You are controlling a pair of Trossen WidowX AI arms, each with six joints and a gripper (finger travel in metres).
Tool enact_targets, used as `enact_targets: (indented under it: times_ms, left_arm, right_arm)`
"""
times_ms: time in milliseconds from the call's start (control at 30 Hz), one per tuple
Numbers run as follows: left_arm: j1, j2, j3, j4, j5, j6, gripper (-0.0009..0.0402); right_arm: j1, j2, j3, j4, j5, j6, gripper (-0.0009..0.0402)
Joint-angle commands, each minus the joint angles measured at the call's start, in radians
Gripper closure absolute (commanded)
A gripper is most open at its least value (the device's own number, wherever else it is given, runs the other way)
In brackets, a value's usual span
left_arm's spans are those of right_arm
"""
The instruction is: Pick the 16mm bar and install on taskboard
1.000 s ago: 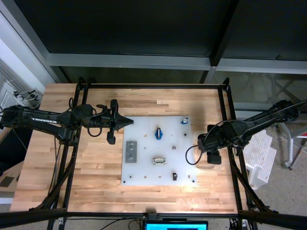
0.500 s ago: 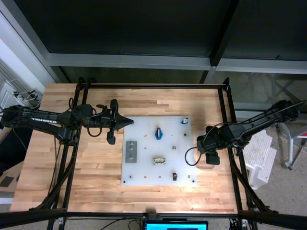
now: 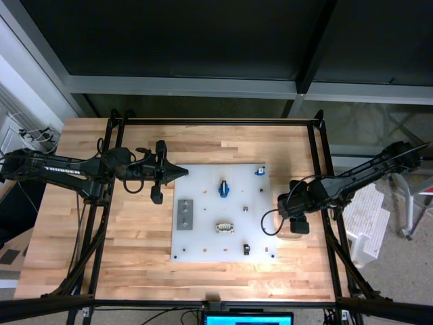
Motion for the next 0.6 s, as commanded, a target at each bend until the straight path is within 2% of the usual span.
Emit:
enact_targets:
  times_ms: [33, 433, 600]
  left_arm:
    - [0.0, 0.0, 0.0, 0.0, 0.0, 0.0, 0.0393]
    - [0.0, 0.0, 0.0, 0.0, 0.0, 0.0, 0.0393]
    - [0.0, 0.0, 0.0, 0.0, 0.0, 0.0, 0.0393]
  right_arm:
    - [0.002, 0.0, -0.01, 0.008, 0.0, -0.003, 0.0181]
    - [0.008, 0.029, -0.04, 0.079, 0.0, -0.023, 0.0181]
    - [0.009, 0.029, -0.04, 0.079, 0.0, -0.025, 0.0196]
